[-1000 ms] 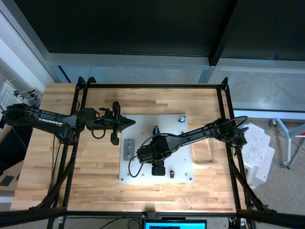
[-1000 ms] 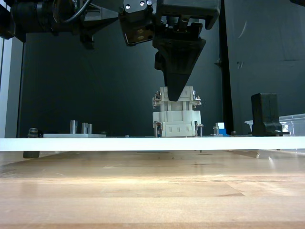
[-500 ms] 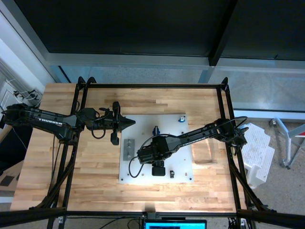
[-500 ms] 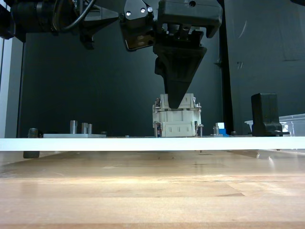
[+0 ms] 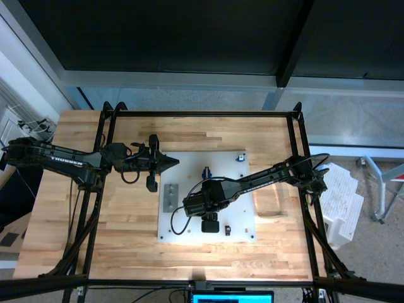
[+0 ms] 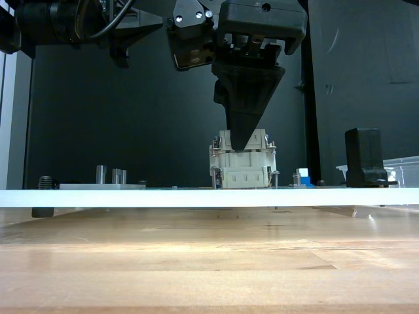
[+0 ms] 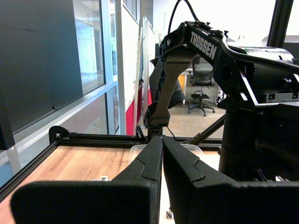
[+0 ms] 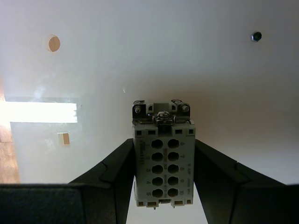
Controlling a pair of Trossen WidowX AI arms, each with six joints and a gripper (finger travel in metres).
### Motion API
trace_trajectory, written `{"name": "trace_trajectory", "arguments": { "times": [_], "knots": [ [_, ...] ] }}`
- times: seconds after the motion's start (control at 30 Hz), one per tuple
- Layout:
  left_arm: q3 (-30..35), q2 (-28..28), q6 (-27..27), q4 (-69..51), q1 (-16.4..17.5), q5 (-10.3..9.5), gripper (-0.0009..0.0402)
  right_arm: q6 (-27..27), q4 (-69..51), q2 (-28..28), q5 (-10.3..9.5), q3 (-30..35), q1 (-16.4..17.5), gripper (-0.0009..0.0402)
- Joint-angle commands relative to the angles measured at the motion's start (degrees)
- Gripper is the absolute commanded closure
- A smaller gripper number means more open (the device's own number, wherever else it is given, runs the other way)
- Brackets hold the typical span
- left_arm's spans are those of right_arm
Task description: Pick the HAN10E connector and install on the hub
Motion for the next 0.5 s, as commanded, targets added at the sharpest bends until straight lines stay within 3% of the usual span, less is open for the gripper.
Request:
{"name": "trace_trajectory", "arguments": {
  "times": [0.03,0.2,0.5],
  "knots": [
    [0.0,0.0,0.0,0.0,0.0,0.00,0.0393,0.1,0.0,0.3,0.00,-0.1,0.0,0.0380],
    [0.0,0.0,0.0,0.0,0.0,0.00,0.0393,0.1,0.1,0.3,0.02,-0.1,0.0,0.0366],
    [0.0,0.0,0.0,0.0,0.0,0.02,0.0393,0.2,0.3,0.2,0.09,-0.1,0.0,0.0303]
  ]
}}
